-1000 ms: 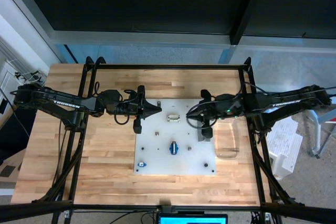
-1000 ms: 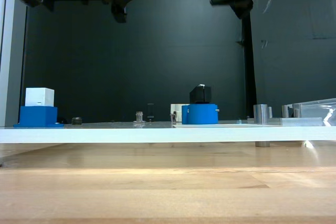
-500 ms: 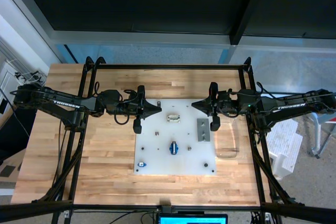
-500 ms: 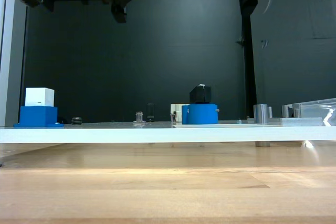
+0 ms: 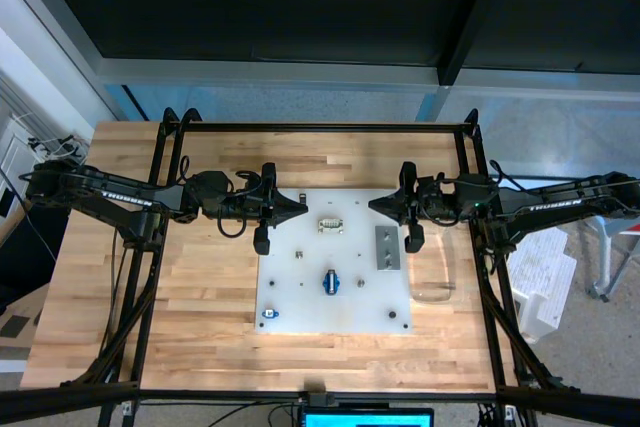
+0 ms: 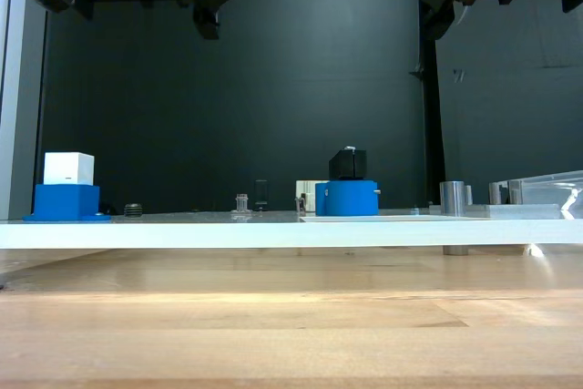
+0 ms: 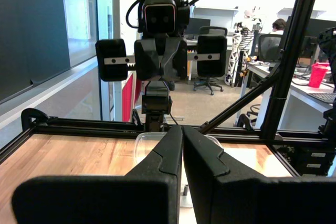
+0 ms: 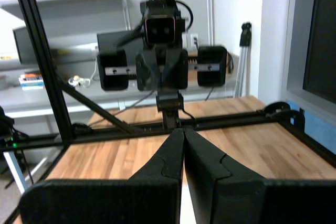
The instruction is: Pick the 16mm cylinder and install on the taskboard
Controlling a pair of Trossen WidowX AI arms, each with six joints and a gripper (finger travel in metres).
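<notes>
Left gripper (image 5: 300, 207) and right gripper (image 5: 373, 205) hang high and level, tips facing each other, both pinched shut on nothing. The cylinder (image 5: 358, 283), a smooth round bare-metal peg, stands upright on the flat matte white board (image 5: 300, 297), well below the right gripper's tip and off to the side of its reach, just beside the blue plastic connector (image 5: 330, 282). Likely risks: slick round metal slipping from the pads, or a finger clipping the connector on descent.
</notes>
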